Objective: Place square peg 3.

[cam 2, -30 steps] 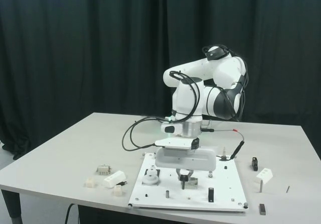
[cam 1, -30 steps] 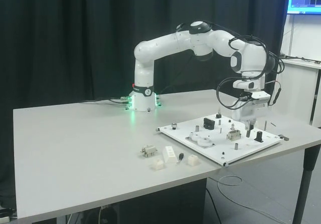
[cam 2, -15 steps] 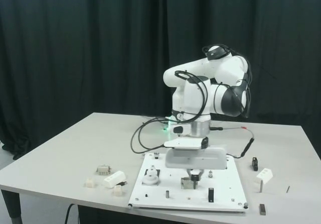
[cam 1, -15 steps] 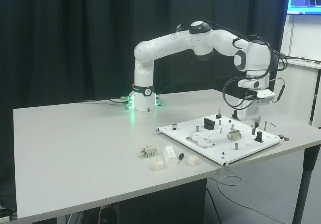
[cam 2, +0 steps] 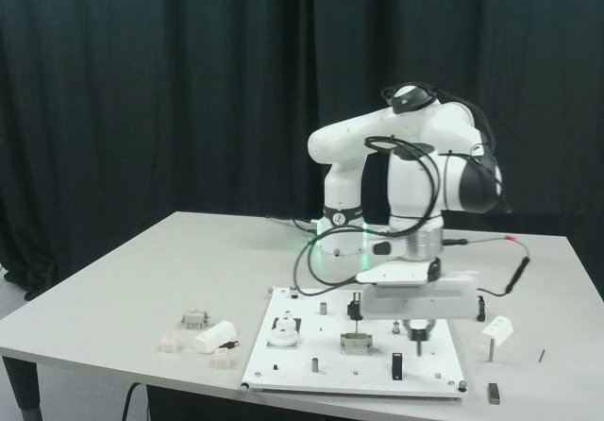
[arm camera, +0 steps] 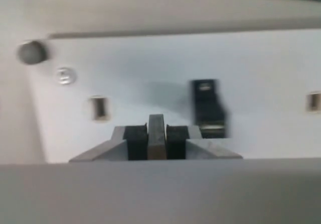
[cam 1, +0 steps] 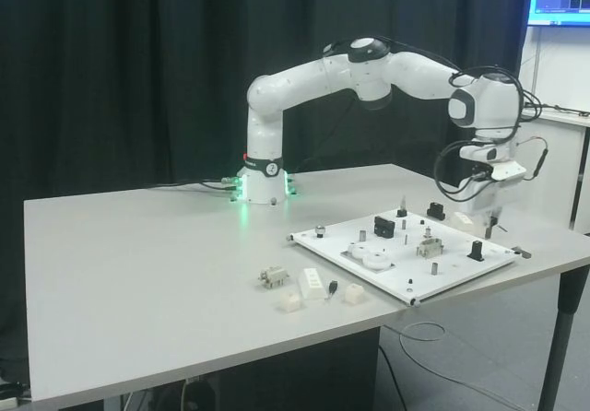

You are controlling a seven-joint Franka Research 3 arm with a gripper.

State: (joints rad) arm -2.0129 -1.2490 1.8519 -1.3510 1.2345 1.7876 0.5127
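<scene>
The grey desk (cam 1: 138,264) carries a white board (cam 1: 461,273) beneath the tool (cam 2: 416,343), and small white blocks (cam 1: 313,287) well apart from it.

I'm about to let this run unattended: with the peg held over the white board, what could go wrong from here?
1. The pincer holds the square peg only by a narrow grip; it could tilt and jam at a slot.
2. The black block stands close beside the peg, so a fingertip might clip it while descending.
3. Several similar slots show on the white board; the peg could go into the wrong one.
</scene>
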